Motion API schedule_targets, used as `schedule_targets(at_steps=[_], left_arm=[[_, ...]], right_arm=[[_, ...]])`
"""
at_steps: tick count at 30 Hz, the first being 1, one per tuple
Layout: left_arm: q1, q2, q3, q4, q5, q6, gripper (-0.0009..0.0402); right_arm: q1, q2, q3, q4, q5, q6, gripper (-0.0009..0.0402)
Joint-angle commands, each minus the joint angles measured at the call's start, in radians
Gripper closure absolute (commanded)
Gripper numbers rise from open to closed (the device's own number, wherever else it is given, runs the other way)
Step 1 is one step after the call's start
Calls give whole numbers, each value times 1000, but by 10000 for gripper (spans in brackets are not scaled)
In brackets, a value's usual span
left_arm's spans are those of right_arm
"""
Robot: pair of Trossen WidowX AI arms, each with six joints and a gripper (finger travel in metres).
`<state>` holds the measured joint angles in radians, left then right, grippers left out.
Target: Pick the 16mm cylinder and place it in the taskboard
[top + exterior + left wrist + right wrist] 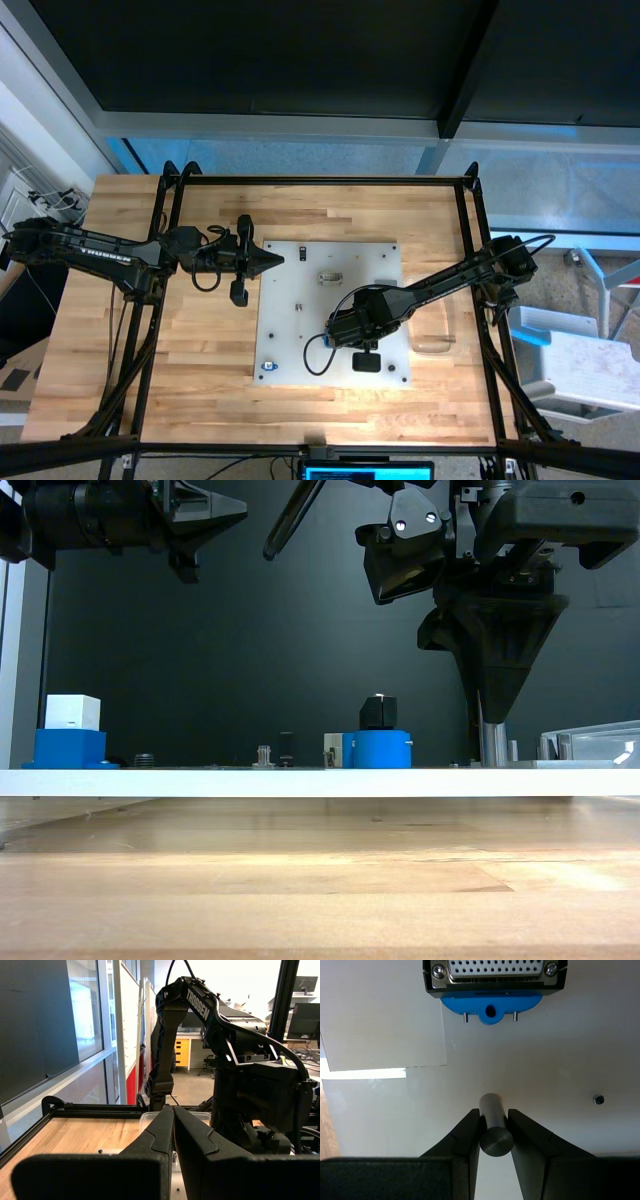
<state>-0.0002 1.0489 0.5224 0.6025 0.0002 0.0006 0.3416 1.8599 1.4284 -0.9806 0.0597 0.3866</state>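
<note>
The 16mm cylinder [495,1136], a short grey metal peg, stands upright between the fingers of my right gripper [493,1119], which is shut on it. In the low view the cylinder [490,746] hangs below the right gripper [490,723], and its lower end reaches the top of the white taskboard [300,782]. From above, the right gripper [345,335] is over the middle of the taskboard [300,340] and hides the peg. My left gripper [272,258] hovers shut at the board's left edge, holding nothing.
A silvery connector on a blue mount [491,1006] lies just beyond the peg. A blue block with a white cube [70,732] and a blue round part [380,748] stand on the board. A clear plastic tray [435,332] lies right of the board.
</note>
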Motion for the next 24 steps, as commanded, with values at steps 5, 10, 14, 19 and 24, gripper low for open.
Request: schedule_targets(at_steps=[5, 10, 14, 19, 24], left_arm=[[0, 0, 0, 0, 0, 0, 393], [0, 0, 0, 0, 0, 0, 393], [0, 0, 0, 0, 0, 0, 393], [0, 0, 0, 0, 0, 0, 393], [0, 0, 0, 0, 0, 0, 393]], right_arm=[[0, -1, 0, -1, 1, 0, 368], [0, -1, -3, 0, 4, 0, 368], [0, -1, -8, 2, 4, 2, 368], [1, -1, -14, 7, 11, 1, 368], [0, -1, -14, 11, 24, -2, 368]])
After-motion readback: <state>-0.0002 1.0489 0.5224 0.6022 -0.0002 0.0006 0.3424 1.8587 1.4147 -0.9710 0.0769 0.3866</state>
